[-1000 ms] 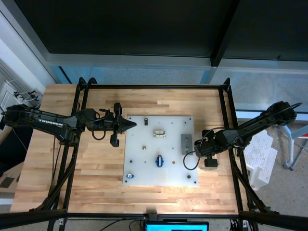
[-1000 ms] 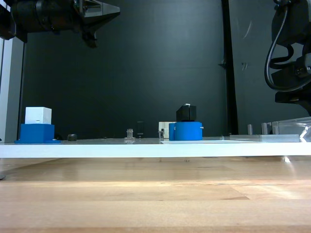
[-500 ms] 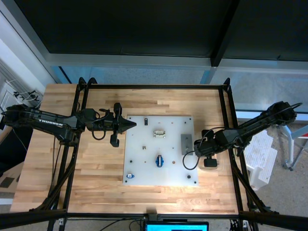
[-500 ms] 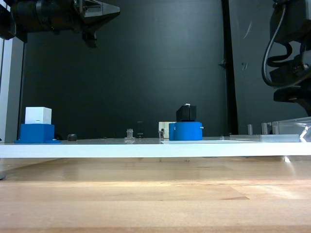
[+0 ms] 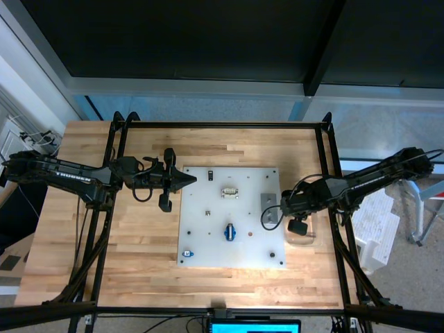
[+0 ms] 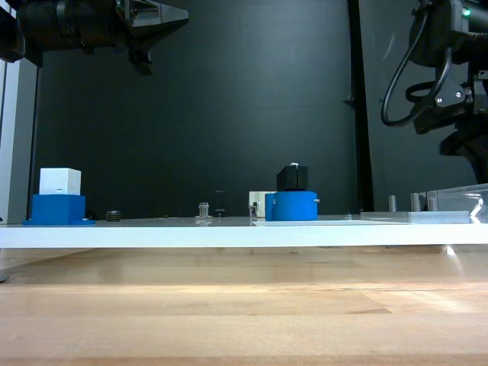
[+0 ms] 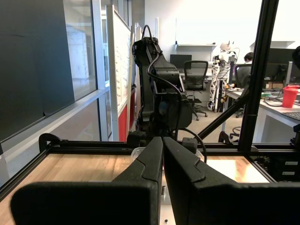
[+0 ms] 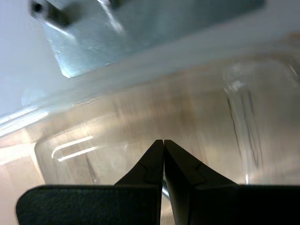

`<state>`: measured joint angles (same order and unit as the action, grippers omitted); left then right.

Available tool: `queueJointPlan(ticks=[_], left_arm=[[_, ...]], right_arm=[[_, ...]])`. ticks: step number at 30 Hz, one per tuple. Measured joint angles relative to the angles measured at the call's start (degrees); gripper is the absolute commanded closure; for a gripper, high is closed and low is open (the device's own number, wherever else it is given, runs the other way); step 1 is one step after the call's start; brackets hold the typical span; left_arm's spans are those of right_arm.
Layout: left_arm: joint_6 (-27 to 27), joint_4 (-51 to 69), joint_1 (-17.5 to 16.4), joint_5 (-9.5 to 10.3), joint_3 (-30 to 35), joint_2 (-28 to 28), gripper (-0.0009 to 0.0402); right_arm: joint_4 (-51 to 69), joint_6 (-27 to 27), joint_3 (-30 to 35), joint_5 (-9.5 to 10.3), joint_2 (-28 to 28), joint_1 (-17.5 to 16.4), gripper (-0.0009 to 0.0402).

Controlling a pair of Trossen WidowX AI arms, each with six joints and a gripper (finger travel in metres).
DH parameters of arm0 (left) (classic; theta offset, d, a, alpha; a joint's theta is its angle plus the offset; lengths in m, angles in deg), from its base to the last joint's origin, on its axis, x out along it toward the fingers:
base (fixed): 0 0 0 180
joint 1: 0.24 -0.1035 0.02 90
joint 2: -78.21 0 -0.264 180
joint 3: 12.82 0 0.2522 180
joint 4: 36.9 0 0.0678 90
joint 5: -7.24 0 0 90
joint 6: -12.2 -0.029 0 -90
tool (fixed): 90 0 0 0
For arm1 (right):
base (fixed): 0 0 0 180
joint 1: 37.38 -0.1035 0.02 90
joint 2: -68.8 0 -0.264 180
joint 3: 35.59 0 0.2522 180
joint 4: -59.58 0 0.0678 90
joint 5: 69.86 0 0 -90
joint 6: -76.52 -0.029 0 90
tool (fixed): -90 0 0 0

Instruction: Pick the 16mm cylinder and install on the taskboard

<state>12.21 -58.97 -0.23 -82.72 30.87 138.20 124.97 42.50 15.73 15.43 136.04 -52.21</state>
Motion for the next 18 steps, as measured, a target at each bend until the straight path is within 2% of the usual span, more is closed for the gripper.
queueJointPlan(ticks=[5,11,18], left_arm=[[0.0,0.0,0.0,0.00,0.0,0.0,0.0392],[0.0,0.0,0.0,0.00,0.0,0.0,0.0392],[0.0,0.0,0.0,0.00,0.0,0.0,0.0392]], right_arm=[[5.0,-2.8,-0.7,-0.11,-3.0,0.0,0.0357],[5.4,-4.6,-2.3,0.35,-5.5,0.0,0.0270],[4.9,-3.1,-4.1,0.31,-6.9,-0.7,0.0183]])
